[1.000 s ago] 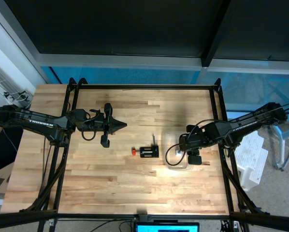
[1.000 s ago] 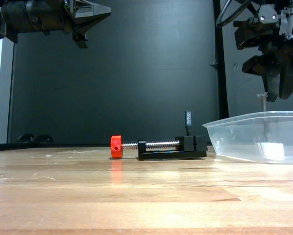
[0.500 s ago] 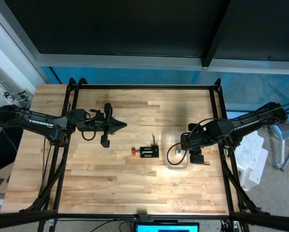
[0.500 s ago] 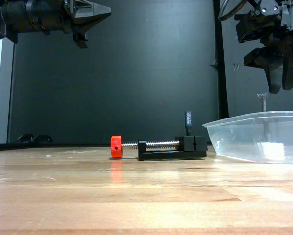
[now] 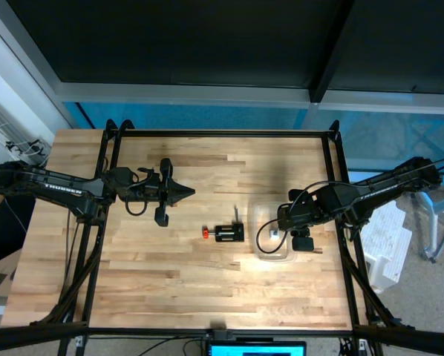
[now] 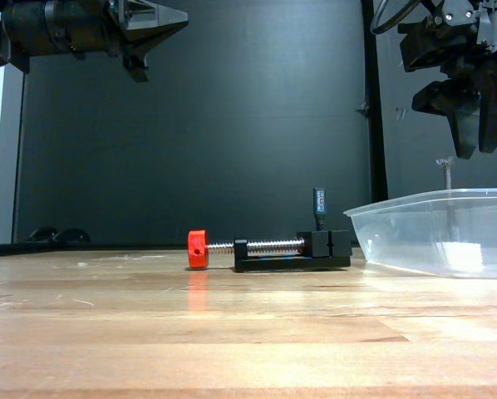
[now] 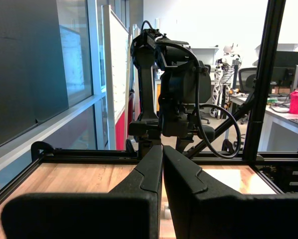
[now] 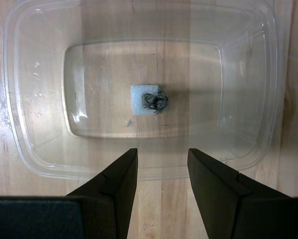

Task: Pick the usb-c connector and install on the hub

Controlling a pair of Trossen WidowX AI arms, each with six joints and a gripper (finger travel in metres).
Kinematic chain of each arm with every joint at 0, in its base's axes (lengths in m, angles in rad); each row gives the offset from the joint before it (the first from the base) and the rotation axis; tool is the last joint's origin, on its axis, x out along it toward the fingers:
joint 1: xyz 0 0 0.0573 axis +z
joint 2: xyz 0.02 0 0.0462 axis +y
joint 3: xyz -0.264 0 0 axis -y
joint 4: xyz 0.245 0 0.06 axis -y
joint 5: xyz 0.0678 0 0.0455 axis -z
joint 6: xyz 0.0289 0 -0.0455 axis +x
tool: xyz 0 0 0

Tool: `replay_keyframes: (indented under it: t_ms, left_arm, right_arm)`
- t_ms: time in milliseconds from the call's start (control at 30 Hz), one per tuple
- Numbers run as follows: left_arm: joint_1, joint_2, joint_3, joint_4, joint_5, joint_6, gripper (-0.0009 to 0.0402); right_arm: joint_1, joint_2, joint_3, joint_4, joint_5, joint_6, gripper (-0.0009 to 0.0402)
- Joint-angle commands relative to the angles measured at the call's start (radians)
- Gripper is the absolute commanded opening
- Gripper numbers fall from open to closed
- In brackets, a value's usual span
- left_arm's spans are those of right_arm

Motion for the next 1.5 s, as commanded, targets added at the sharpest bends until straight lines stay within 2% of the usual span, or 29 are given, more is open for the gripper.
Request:
replay_keyframes:
  t_ms: [33, 433, 500, 900, 1267, 1500]
  left_arm:
    - [0.000, 0.000, 0.000, 0.000, 0.000, 0.000, 0.0000]
    - [0.000, 0.000, 0.000, 0.000, 0.000, 0.000, 0.0000]
    - [0.000, 0.000, 0.000, 0.000, 0.000, 0.000, 0.0000]
    - [0.000, 0.000, 0.000, 0.000, 0.000, 0.000, 0.0000]
    - [0.000, 0.000, 0.000, 0.000, 0.000, 0.000, 0.0000]
    - [0.000, 0.000, 0.000, 0.000, 0.000, 0.000, 0.0000]
  right_arm:
    - [0.000, 0.001, 0.000, 0.001, -0.001, 0.001, 0.0138]
    - [0.000, 0.059, 0.000, 0.059, 0.009, 0.001, 0.0138]
    - [0.000, 0.074, 0.000, 0.060, 0.024, 0.002, 0.0138]
    - [0.000, 0.149, -0.004, 0.124, 0.023, 0.013, 0.0138]
    - [0.002, 0.155, -0.053, 0.195, 0.013, 0.031, 0.0138]
    - [0.001, 0.211, -0.067, 0.247, 0.011, 0.019, 0.0138]
